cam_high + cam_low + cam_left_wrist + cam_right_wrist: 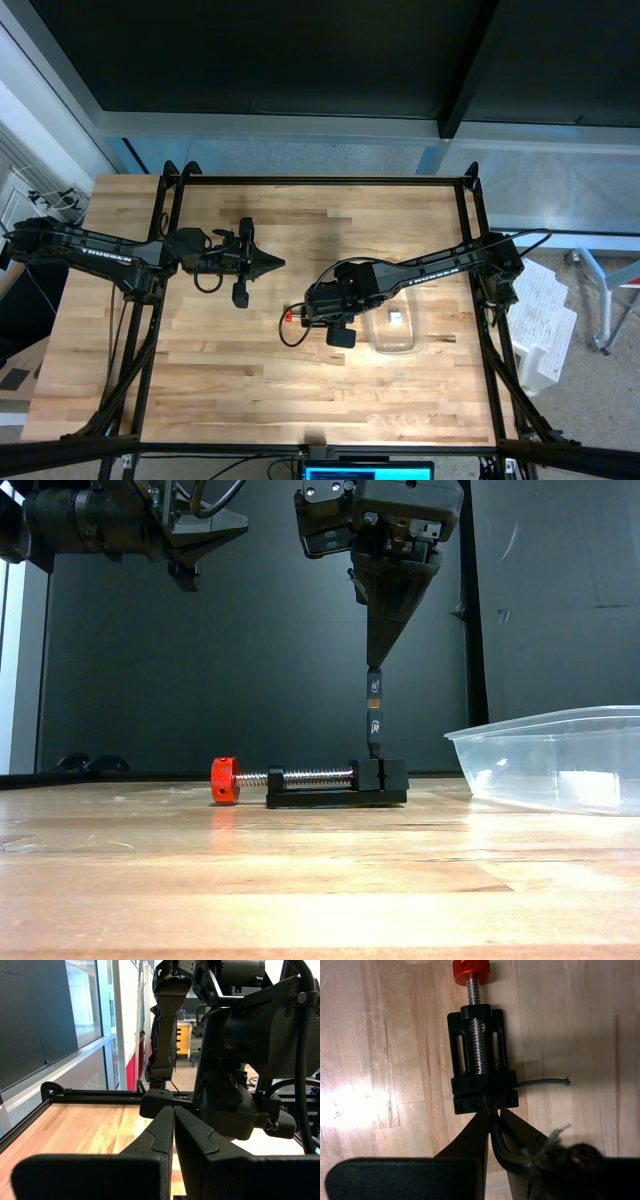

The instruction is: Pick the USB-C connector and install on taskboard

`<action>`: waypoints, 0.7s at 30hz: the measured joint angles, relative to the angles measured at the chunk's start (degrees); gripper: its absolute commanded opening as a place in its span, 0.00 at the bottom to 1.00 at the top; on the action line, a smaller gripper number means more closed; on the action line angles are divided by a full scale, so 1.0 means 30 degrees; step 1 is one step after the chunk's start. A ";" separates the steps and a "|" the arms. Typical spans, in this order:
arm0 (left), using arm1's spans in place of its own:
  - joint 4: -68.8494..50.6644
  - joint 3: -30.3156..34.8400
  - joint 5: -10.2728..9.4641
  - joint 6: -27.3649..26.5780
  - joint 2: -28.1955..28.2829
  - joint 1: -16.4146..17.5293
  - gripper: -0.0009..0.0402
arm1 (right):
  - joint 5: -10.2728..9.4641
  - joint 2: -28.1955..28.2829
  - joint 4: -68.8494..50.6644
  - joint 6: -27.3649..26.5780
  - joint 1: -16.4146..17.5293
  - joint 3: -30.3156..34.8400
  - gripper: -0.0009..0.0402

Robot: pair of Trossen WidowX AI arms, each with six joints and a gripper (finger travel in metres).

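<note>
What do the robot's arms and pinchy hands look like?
Both arms are thin and black, with white letters on the side and black cables looping by the wrists. Each gripper has two black pointy fingers, like a beak. The left gripper hangs over the table's left half; the right gripper sits atop the plug in the little black board.

- Left arm: black links with white "TROSSEN" lettering along the forearm; a black cable loops beneath the wrist.
- Left gripper, over the left half of the table: two matte black fingers tapering to a wedge, their flat faces meeting along a thin seam.
- Right arm: black links with thin black cables running alongside.
- Right gripper, above the taskboard: black tapered fingers pinched to a narrow tip, under a black housing with small silver screws.
</note>
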 measured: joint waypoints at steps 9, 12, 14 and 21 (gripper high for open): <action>0.0000 0.0007 0.0000 0.0000 0.0000 0.0000 0.02 | -0.0015 0.0000 0.0109 -0.0066 0.0000 -0.0131 0.02; 0.0000 0.0007 0.0007 -0.0007 0.0000 0.0000 0.02 | -0.0087 -0.0007 0.0146 -0.0073 0.0000 -0.0131 0.02; 0.0000 0.0000 0.0007 0.0000 0.0000 0.0000 0.02 | -0.0095 -0.0015 0.0153 -0.0117 0.0000 -0.0131 0.02; 0.0000 0.0007 0.0000 -0.0007 0.0000 0.0000 0.02 | -0.0102 -0.0015 0.0153 -0.0204 0.0000 -0.0131 0.02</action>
